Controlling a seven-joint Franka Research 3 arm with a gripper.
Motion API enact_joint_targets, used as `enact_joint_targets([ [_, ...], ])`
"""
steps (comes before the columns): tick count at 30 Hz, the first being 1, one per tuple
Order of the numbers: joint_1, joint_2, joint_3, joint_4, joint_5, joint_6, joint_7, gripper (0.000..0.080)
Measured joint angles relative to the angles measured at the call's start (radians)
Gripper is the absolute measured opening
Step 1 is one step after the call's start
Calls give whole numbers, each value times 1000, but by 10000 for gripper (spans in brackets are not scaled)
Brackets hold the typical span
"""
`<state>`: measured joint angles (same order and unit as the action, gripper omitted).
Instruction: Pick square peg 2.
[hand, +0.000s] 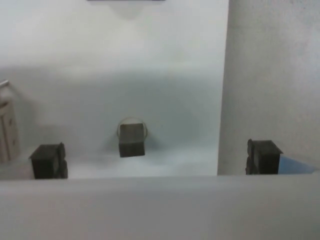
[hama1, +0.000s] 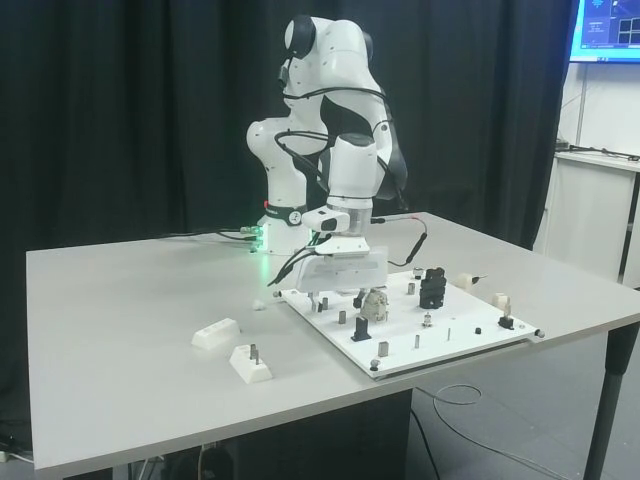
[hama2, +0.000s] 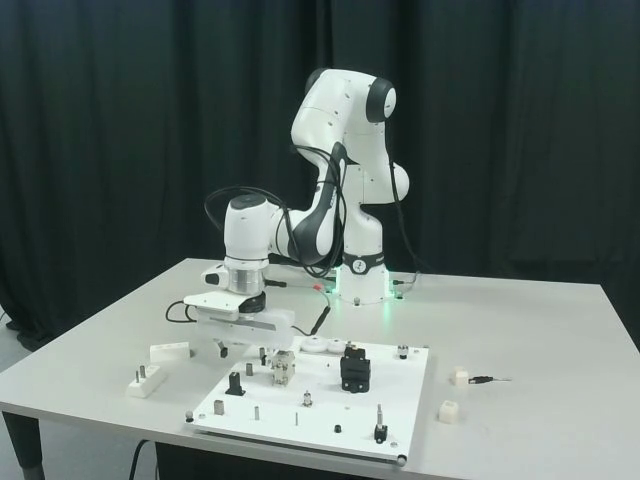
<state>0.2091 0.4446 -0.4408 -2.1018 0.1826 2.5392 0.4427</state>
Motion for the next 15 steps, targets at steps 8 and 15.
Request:
enact_joint_targets([
  [8,0,4,0,1,0,5,0,800],
  [15,0,5,1,4,0,5,0,800],
])
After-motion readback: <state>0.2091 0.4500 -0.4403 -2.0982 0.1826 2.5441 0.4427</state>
